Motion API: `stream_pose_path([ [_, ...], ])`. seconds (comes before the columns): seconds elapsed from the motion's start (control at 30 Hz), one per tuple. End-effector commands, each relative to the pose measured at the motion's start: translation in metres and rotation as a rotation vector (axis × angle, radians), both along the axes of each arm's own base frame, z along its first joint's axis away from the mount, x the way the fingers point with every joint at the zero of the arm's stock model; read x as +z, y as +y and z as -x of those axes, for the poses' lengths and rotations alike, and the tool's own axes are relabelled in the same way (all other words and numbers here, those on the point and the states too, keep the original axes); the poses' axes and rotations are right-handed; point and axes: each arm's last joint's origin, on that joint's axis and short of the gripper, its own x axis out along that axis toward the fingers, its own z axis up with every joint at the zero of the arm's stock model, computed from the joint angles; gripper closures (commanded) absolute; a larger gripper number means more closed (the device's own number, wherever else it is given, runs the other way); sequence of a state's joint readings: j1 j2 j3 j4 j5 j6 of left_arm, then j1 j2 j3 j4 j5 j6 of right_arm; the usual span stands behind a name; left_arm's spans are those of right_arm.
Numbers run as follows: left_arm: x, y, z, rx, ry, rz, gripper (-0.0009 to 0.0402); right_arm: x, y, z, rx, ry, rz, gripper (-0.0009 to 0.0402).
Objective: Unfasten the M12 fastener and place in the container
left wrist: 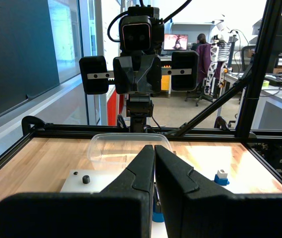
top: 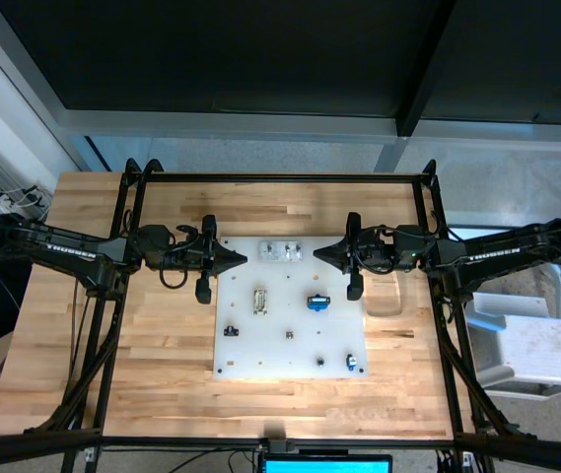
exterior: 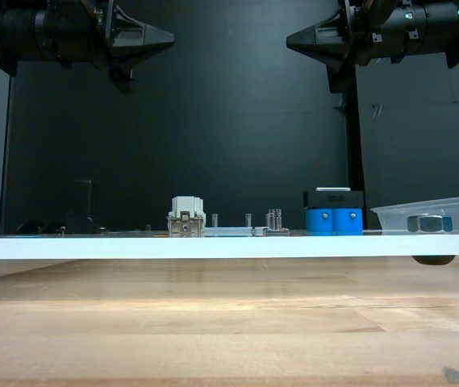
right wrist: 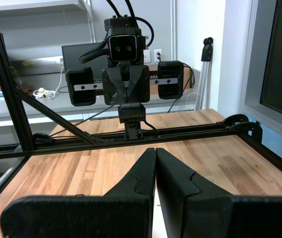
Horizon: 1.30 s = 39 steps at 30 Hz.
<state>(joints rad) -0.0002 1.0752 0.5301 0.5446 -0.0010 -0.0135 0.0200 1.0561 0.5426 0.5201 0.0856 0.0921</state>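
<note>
1. A pale wooden plank table point(top: 162, 335) fills the space inside a black frame.
2. A flat white plastic board point(top: 260, 345) lies at the table's centre, with small fittings dotted over it.
3. The black left arm point(top: 63, 248) reaches in from 9 o'clock. The left gripper point(top: 236, 258) hangs high above the board's 10 o'clock corner and points across towards the other arm. Its two black fingers point(left wrist: 141, 168) are pressed together with only a slit between them, and they grip nothing.
4. The black right arm point(top: 507, 246) comes in from 3 o'clock. The right gripper point(top: 321, 252) is just as high, over the board at about 1 o'clock. Its fingers point(right wrist: 143, 173) are likewise closed on nothing.
5. A small clear plastic tub with rounded corners point(top: 384, 296) rests on the table just beside the board's 3 o'clock edge.
6. A small silver hexagonal nut point(exterior: 428, 223) sits on its short black stud point(top: 321, 363) at about 5 o'clock on the board. From table height it overlaps the tub, but from above it stands on the board, apart from the tub.
</note>
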Motion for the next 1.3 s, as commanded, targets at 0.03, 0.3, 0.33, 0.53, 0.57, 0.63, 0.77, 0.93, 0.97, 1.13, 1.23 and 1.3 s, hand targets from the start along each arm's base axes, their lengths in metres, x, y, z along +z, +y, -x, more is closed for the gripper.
stream_pose_path([
  [0.03, 0.0, 0.0, 0.0, 0.0, 0.0, 0.0, 0.0393, 0.0, 0.0, 0.0, 0.0, 0.0, 0.0, 0.0393],
  [0.3, 0.0, 0.0, 0.0, 0.0, 0.0, 0.0, 0.0393, 0.0, 0.0, 0.0, 0.0, -0.001, 0.0, 0.0393],
  [0.33, 0.0, 0.0, 0.0, 0.0, 0.0, 0.0, 0.0393, 0.0, 0.0, 0.0, 0.0, -0.001, 0.0, 0.0393],
  [0.53, 0.0, 0.0, 0.0, 0.0, 0.0, 0.0, 0.0393, 0.0, 0.0, 0.0, 0.0, -0.002, 0.009, 0.0393],
  [0.57, 0.0, 0.0, 0.0, 0.0, 0.0, 0.0, 0.0393, 0.002, 0.0, 0.0, 0.0, -0.005, 0.022, 0.0393],
  [0.63, 0.0, 0.0, 0.0, 0.0, 0.0, 0.0, 0.0393, 0.007, 0.0, -0.002, -0.002, 0.01, 0.02, 0.0394],
  [0.77, 0.0, 0.0, 0.0, 0.0, 0.0, 0.0, 0.0393, 0.017, 0.002, -0.006, 0.007, 0.124, -0.003, 0.0394],
  [0.93, 0.0, 0.0, 0.0, 0.0, 0.0, 0.0, 0.0393, 0.023, 0.013, -0.005, -0.012, 0.266, -0.068, 0.0394],
  [0.97, 0.0, 0.0, 0.0, 0.0, 0.0, 0.0, 0.0393, 0.023, 0.016, -0.005, -0.029, 0.3, -0.084, 0.0394],
  [1.13, 0.0, 0.0, 0.0, 0.0, 0.0, 0.0, 0.0393, 0.026, 0.035, -0.008, -0.076, 0.477, -0.137, 0.0393],
  [1.23, 0.0, 0.0, 0.0, 0.0, 0.0, 0.0, 0.0393, 0.028, 0.048, -0.015, -0.091, 0.598, -0.16, 0.0393],
  [1.3, 0.0, 0.0, 0.0, 0.0, 0.0, 0.0, 0.0393, 0.028, 0.057, -0.023, -0.094, 0.678, -0.175, 0.0393],
])
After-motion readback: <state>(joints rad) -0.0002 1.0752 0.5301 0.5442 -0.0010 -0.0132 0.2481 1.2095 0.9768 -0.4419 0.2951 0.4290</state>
